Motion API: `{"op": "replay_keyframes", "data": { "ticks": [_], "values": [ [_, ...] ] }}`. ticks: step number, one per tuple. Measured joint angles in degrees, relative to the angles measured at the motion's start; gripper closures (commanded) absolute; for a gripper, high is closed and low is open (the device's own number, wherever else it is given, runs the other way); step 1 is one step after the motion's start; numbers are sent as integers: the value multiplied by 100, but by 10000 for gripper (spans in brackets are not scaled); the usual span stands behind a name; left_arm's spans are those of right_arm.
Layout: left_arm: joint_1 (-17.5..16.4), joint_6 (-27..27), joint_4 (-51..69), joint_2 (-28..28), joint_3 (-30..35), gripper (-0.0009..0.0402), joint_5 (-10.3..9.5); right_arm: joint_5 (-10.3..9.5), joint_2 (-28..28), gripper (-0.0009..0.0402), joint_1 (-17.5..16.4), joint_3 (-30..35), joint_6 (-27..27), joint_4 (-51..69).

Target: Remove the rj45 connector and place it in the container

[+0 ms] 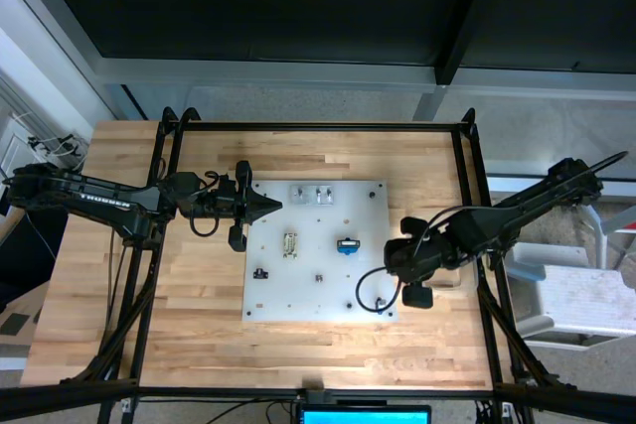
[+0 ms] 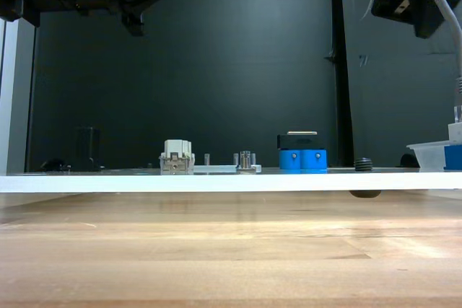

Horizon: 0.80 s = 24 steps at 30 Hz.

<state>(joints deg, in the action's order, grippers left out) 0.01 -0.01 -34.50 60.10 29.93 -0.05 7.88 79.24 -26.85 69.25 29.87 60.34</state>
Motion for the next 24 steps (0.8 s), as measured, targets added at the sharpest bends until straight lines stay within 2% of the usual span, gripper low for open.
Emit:
{"op": "replay_keyframes", "data": {
  "ticks": [12,15,24],
  "values": [
    [0,0,-2,0,0,392,0,4,516,387,-551,247,437,2],
    [0,-2,0,0,0,392,0,2,621,359,-614,284,437,-2],
    [0,0,-2,0,0,392,2,-37,986,232,-680,496,433,2]
  ]
}}
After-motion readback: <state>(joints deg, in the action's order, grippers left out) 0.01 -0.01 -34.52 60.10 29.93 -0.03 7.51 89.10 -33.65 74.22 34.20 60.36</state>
